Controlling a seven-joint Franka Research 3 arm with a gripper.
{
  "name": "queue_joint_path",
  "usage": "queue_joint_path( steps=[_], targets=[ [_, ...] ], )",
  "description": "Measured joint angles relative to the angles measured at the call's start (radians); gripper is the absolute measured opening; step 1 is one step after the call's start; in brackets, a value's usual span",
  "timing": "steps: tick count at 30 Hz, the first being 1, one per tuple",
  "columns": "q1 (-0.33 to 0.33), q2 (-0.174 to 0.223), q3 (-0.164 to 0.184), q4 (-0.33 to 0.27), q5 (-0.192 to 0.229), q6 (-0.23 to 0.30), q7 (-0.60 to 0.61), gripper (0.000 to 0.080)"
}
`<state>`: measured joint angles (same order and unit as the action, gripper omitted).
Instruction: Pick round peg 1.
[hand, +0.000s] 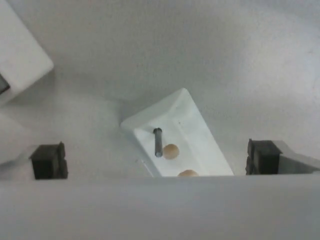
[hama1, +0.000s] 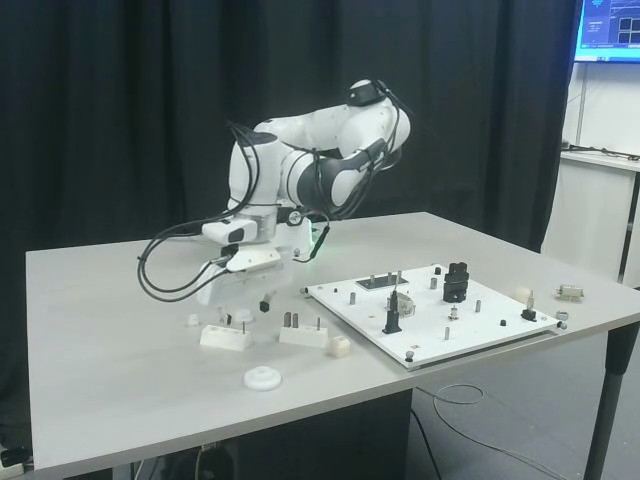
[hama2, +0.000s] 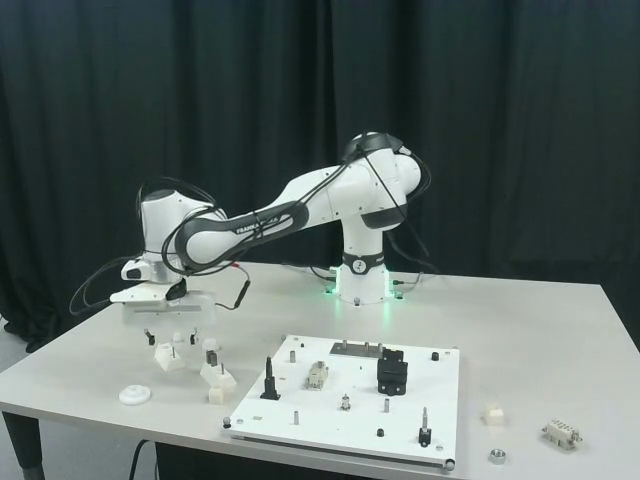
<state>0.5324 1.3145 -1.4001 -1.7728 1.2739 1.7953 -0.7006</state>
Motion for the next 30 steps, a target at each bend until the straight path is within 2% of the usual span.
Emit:
queue_joint_path(
  steps=[18,19,26,27,28,29,30],
  targets=[
    [-0.030,0.000,0.049,0.013,0.011,0.034,0.005,0.0800],
    [-0.030,0.000,0.051,0.013,0.011,0.035,0.007,0.0680],
    [-0.030,0.000,0.056,0.013,0.011,0.044,0.019,0.0680],
    [-0.030,0.000,0.057,0.013,0.011,0.045,0.019,0.0518],
    [-0.030,0.000,0.057,0.013,0.011,0.046,0.019,0.0518],
    [-0.030,0.000,0.057,0.013,0.011,0.047,0.019,0.0342],
    [-0.030,0.000,0.057,0.013,0.010,0.047,0.019,0.0342]
  ],
)
